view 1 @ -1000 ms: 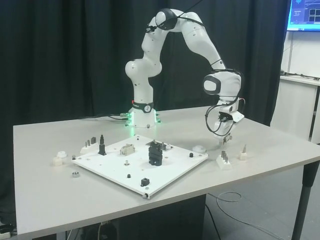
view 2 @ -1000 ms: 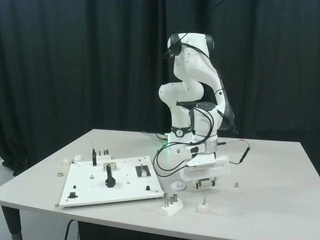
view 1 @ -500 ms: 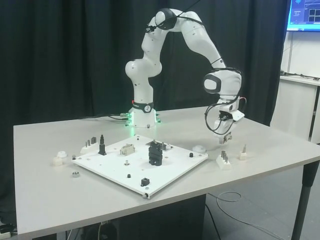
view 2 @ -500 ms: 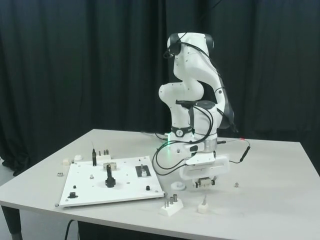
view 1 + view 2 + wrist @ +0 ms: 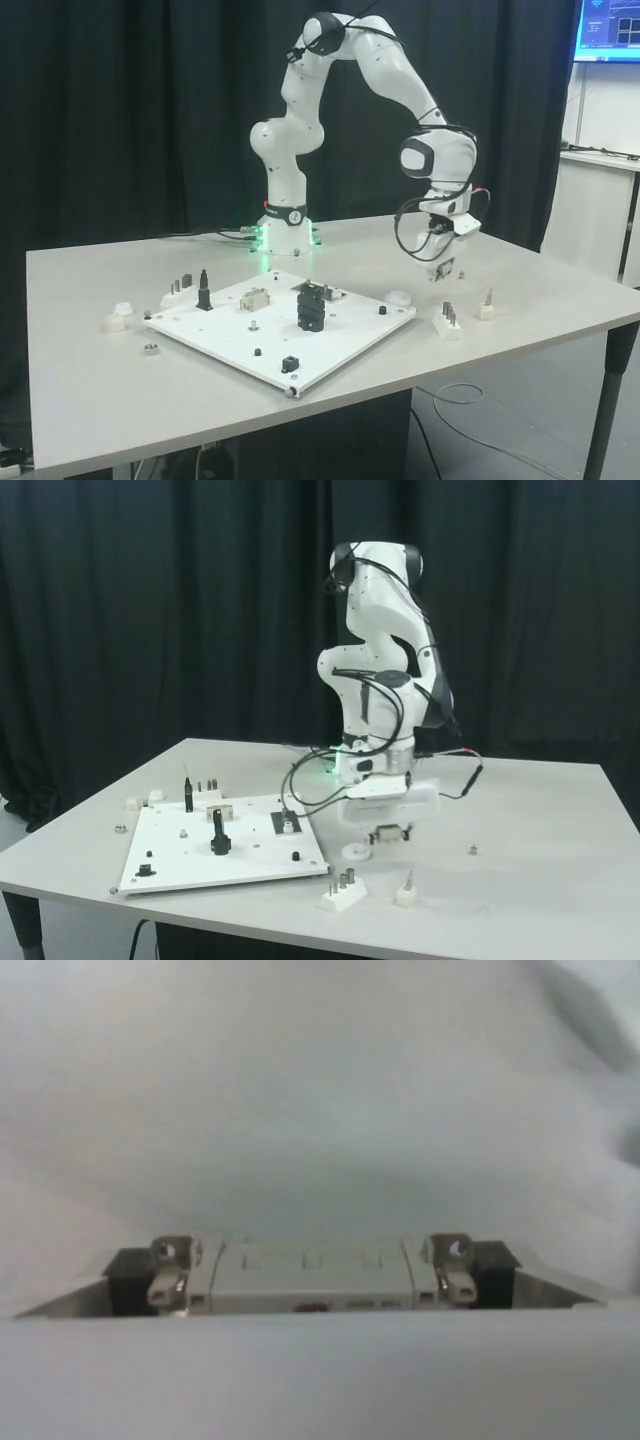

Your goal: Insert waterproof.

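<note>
One part is carried at this moment: the waterproof connector (image 5: 310, 1275), a pale grey block with a metal clip at each end. It spans the gap between the two fingers of the tool (image 5: 310, 1282), which is clenched on it end to end. This grip leaves the connector's long faces free, judged suitable for seating it in a receptacle.

The tool (image 5: 445, 268) hangs off the white board (image 5: 340, 345), above the grey table (image 5: 100, 400), just past the board's edge. This height is judged to give clearance over the black fixture (image 5: 309, 308) standing on the board. A white pin holder (image 5: 447, 325) also lies off the board, on the same side as the tool.

Which fitting on the board receives the connector cannot be told.
</note>
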